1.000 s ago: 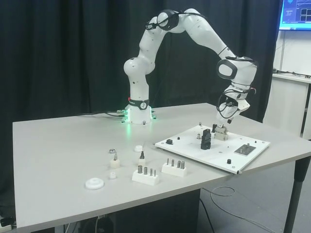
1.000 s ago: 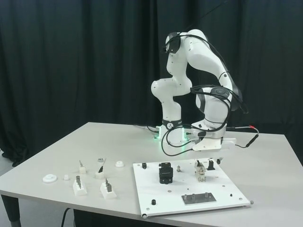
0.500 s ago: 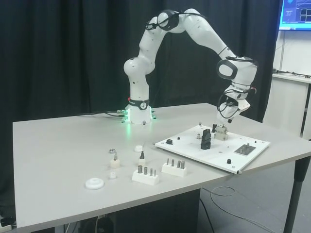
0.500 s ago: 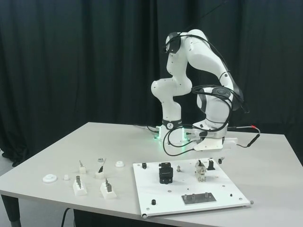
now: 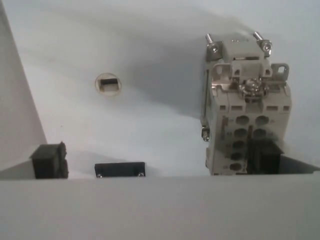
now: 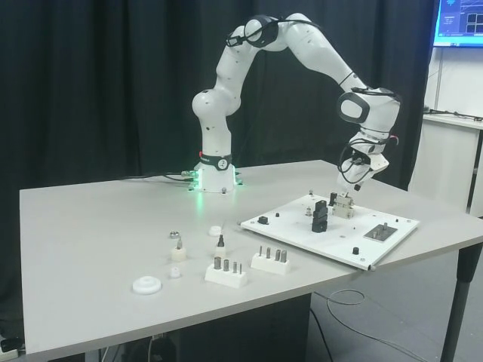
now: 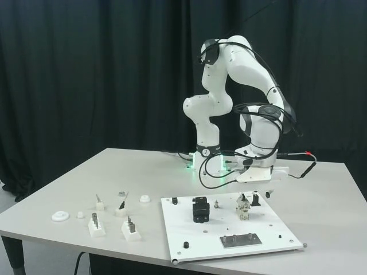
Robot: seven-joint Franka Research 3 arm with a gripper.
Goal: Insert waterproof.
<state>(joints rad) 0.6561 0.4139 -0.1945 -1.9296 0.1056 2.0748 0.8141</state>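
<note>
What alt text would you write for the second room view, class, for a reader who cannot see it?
A white robot arm bends over a white board on a grey table, its gripper hovering just above a grey connector block on the board. Left of the board sit small white holders with pins and a white disc; black curtains hang behind.

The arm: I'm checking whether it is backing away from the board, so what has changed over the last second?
The arm has risen slightly, lifting the gripper a little higher above the connector on the white board. Nothing was taken hold of or let go that I can see. The connector, the black block and the loose parts on the table stayed put.
</note>
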